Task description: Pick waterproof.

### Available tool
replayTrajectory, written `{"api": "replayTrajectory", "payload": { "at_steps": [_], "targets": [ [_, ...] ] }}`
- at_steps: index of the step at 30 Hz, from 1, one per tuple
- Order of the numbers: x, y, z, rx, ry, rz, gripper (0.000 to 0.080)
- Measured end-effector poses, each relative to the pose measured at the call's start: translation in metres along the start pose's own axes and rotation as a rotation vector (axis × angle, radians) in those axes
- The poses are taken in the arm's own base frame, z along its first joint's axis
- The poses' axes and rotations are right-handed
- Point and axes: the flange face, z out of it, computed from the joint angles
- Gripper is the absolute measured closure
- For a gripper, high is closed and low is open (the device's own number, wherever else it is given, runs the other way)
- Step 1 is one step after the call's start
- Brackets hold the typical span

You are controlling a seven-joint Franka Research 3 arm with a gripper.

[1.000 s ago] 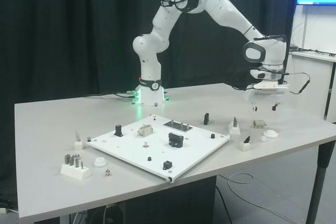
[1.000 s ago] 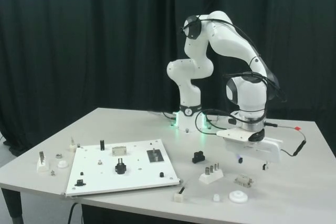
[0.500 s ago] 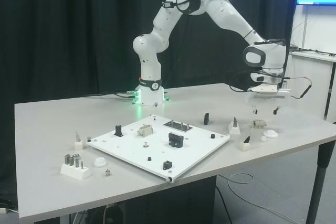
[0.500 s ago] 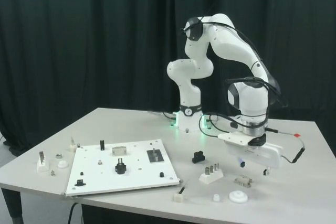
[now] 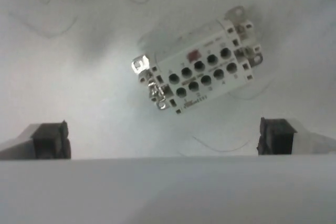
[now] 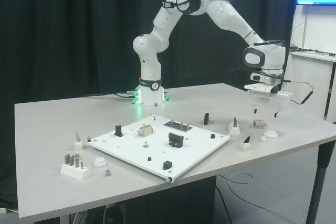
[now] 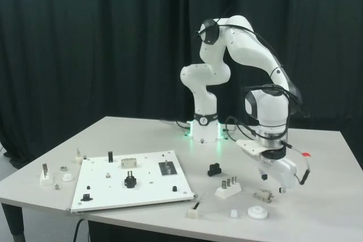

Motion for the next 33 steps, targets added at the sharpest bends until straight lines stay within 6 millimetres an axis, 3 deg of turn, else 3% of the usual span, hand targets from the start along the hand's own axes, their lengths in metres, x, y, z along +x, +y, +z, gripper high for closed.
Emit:
{"api": "replayTrajectory", "payload": {
  "at_steps": [16,33],
  "targets": [
    [0.013,-0.005,-0.001,-0.003,-0.022,0.376,0.0003],
    [0.016,0.010,-0.001,0.092,0.013,0.557,0.0003]
  ]
}}
